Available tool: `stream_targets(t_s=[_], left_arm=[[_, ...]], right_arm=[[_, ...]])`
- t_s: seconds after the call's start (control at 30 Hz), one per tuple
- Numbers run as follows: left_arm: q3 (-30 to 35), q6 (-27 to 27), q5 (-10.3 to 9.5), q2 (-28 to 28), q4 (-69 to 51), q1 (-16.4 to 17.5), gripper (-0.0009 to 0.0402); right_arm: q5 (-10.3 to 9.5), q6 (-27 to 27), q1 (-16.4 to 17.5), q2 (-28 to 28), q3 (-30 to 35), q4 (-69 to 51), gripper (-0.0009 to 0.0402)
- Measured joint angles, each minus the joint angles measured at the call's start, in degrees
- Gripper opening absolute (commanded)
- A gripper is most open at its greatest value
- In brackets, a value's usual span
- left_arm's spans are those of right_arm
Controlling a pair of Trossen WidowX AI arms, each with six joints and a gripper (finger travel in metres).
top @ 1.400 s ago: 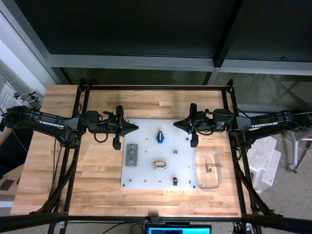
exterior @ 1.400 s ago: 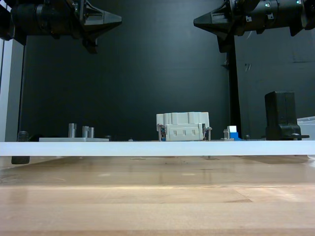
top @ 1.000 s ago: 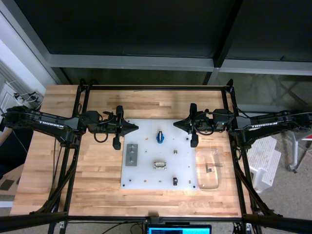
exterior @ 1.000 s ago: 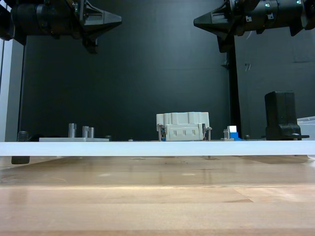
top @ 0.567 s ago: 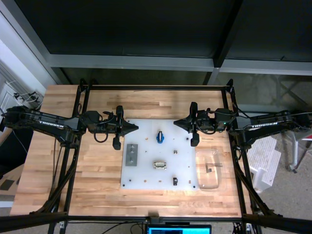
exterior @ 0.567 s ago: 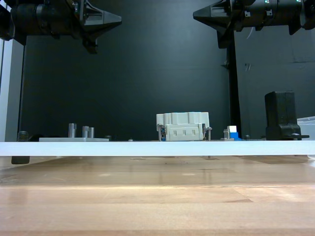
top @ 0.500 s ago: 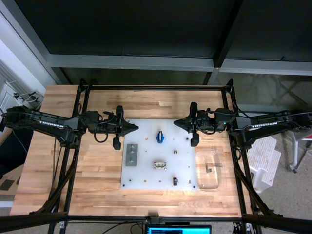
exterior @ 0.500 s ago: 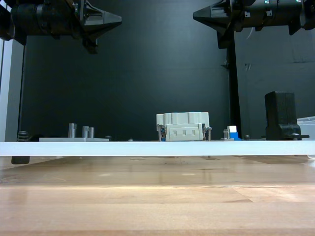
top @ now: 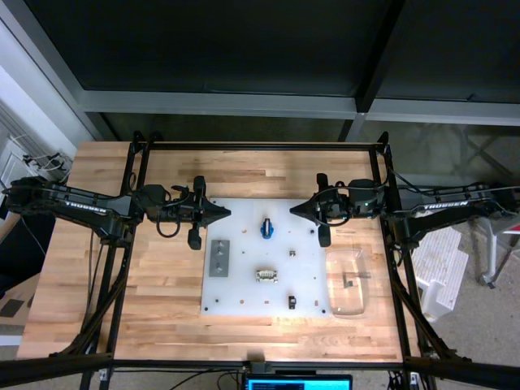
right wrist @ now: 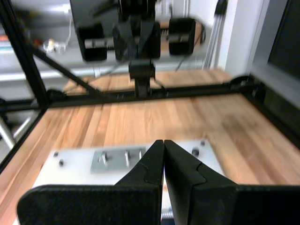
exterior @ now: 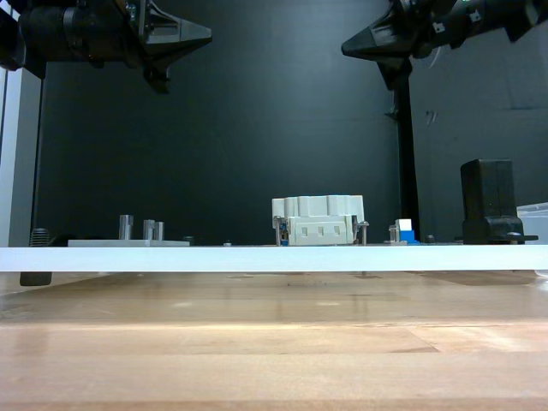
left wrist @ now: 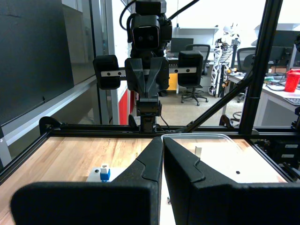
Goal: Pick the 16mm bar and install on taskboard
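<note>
Wooden table [top: 146, 317], taskboard [top: 244, 288] flat at its center. Near edge of the board: small black connector [top: 292, 303] toward 5 o'clock, white connector [top: 266, 277] just beyond it, mid-board. Clear tray [top: 331, 296] sits on the table just beside the board at its 3 o'clock side. The 16mm bar [top: 348, 283] lies inside the tray, about mid-tray, not on the board, with a thin pale pin [top: 363, 275] near it at 2 o'clock. Grey block [top: 219, 257] is on the board's 9 o'clock side, blue knob [top: 267, 229] toward 12 o'clock. Farther back, the left gripper [top: 227, 213] hangs over the board's 11 o'clock corner, tip pointing to 3 o'clock, fingers pressed together, holding nothing. The right gripper [top: 293, 210] hangs over the far edge toward 1 o'clock, tip pointing to 9 o'clock, nose tilted slightly down in the low view, fingers closed tip to tip, empty. Both grippers are high above the board, apart from each other and well apart from the bar.
</note>
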Motion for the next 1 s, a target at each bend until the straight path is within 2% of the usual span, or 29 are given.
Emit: stream_targets(t_s=[0.23,0.47,0.77,1.0], left_arm=[[0.0,0.0,0.02,0.0,0.0,0.0,0.0],[0.0,0.0,0.0,0.0,0.0,0.0,0.0],[0.0,0.0,0.02,0.0,0.0,0.0,0.0],[0.0,0.0,0.02,0.0,0.0,0.0,0.0]], right_arm=[[0.28,1.0,1.9,0.7,7.8,-20.9,0.0],[0.68,2.5,4.5,4.2,15.1,-41.1,0.0],[0.83,5.4,7.9,8.3,20.1,-54.5,0.0],[0.68,5.8,10.3,8.7,20.6,-60.8,0.0]])
